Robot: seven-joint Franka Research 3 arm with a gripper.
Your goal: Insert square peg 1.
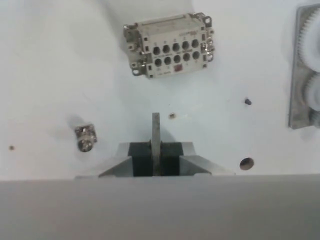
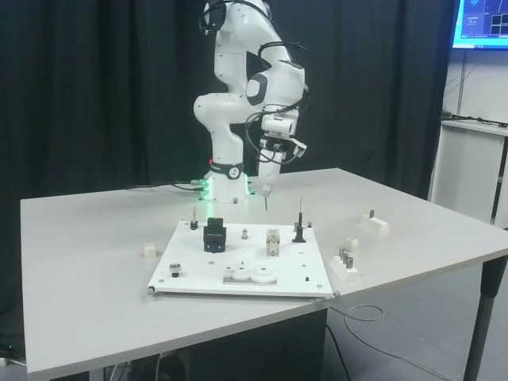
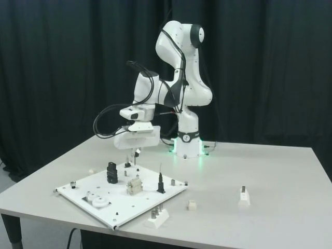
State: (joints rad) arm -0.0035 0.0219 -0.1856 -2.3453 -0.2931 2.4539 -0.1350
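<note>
Fingers (image 1: pixel 156 160) clamped narrow on square peg (image 1: pixel 156 142), held upright above the white board (image 2: pixel 238 262), multi-pin connector (image 1: pixel 170 45) just ahead of the tips.

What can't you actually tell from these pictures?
- The hole for the peg: too small to pick out on the board in both room views; not evident in the wrist view.
- Gears: cut off by the wrist picture's edge.
- Peg's upper end: hidden between the tool's fingers.
</note>
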